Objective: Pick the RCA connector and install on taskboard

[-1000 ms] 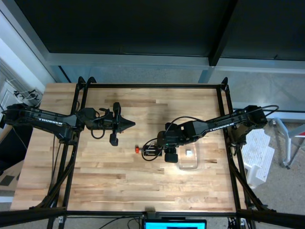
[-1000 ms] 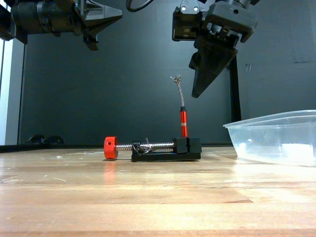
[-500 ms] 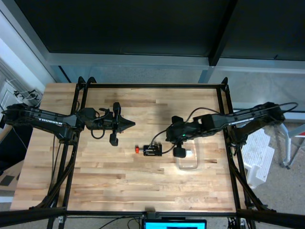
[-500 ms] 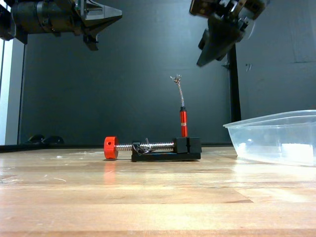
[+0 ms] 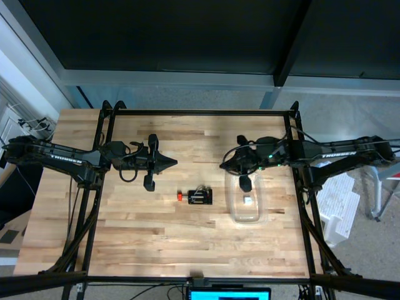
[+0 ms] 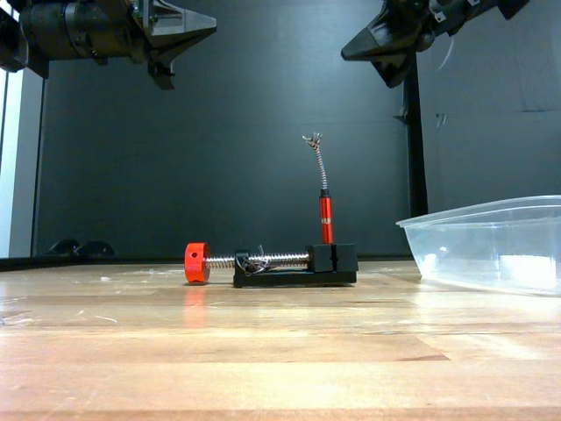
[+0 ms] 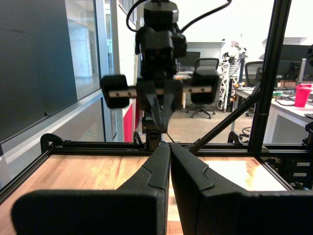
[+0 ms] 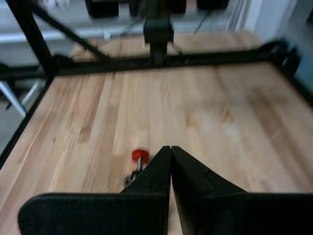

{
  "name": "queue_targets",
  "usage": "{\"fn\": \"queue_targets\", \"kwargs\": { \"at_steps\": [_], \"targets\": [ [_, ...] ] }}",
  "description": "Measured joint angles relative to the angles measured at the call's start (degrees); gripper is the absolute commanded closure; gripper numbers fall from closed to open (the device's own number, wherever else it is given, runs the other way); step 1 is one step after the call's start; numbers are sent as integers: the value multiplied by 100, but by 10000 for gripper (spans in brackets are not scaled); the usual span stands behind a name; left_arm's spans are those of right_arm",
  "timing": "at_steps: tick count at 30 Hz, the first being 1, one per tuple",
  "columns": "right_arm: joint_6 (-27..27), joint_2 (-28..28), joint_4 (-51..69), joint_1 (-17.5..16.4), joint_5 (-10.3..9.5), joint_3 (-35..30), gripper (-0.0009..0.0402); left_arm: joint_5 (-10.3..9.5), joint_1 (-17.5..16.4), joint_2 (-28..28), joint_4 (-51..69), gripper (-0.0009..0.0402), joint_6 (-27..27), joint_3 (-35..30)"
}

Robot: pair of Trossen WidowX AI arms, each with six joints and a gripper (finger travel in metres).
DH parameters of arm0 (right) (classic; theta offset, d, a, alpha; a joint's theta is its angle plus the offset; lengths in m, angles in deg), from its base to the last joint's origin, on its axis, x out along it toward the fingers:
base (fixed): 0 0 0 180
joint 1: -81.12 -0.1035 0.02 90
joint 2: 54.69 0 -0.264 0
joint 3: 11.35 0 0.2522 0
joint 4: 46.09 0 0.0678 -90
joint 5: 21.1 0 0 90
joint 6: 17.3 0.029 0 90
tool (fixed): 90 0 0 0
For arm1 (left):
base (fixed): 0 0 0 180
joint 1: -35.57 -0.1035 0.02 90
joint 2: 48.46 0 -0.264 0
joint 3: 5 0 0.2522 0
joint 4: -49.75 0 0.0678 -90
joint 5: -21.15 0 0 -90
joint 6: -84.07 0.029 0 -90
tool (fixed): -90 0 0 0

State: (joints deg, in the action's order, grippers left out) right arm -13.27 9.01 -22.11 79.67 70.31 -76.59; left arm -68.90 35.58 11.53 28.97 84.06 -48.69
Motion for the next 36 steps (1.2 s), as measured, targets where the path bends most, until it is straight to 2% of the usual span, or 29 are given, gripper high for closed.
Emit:
{"fn": "queue_targets", "kwargs": {
  "at_steps": [6,19,27,36],
  "targets": [
    [-317,-551,-682,66,-11,422,393,2,0,0,-2,393,0,0],
    [-302,-1405,-2081,72,-4,1445,393,0,0,0,0,393,0,0],
    [-66,-1722,-2361,72,0,1856,393,2,0,0,-2,393,0,-2],
    [129,-1738,-2776,76,-2,2173,393,2,0,0,0,393,0,0]
  ]
}}
